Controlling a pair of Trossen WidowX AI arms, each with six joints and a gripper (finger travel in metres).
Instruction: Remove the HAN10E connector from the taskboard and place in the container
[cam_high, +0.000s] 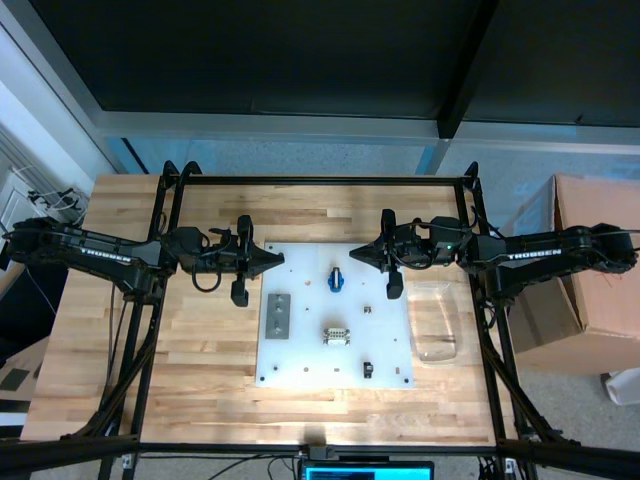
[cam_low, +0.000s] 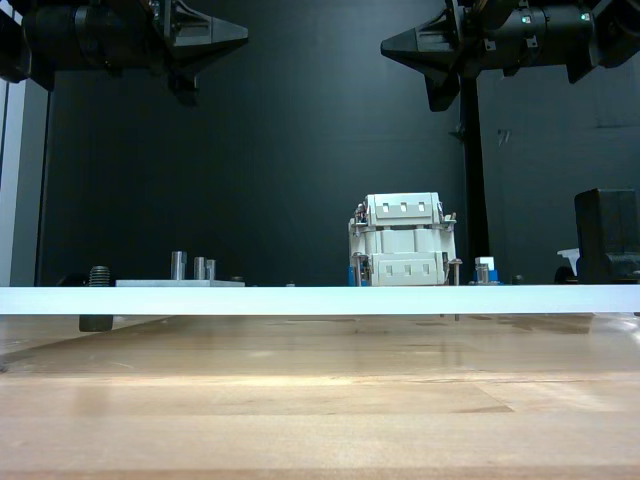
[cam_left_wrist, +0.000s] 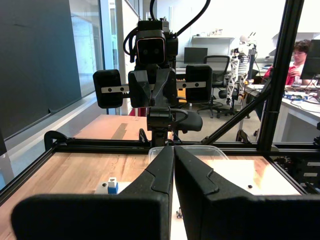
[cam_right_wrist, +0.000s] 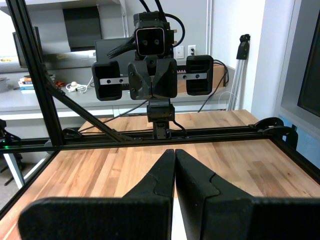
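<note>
**Both grippers closed and empty, high over the board; connector in its seat**

The wooden table carries the white taskboard at its middle. A cardboard box stands off the table, far behind the right gripper's wrist. The clear container lies on the table just beside the board's right edge, below the right gripper and back from its tip.

The left gripper and the right gripper hang level above the board's far part. They point at each other with a gap between their tips. On each, the fingers are pressed together with nothing between them.

A grey metal block sits on the board below the left gripper's tip, a little toward the table's near edge.

The HAN10E connector stands upright in its seat on the board, held by neither gripper. It is well below both and closer to the right gripper's tip than to the left's. From the gap between the tips it lies toward the near edge.

A small blue part stands on the board almost under that gap, between the tips and the connector
</note>
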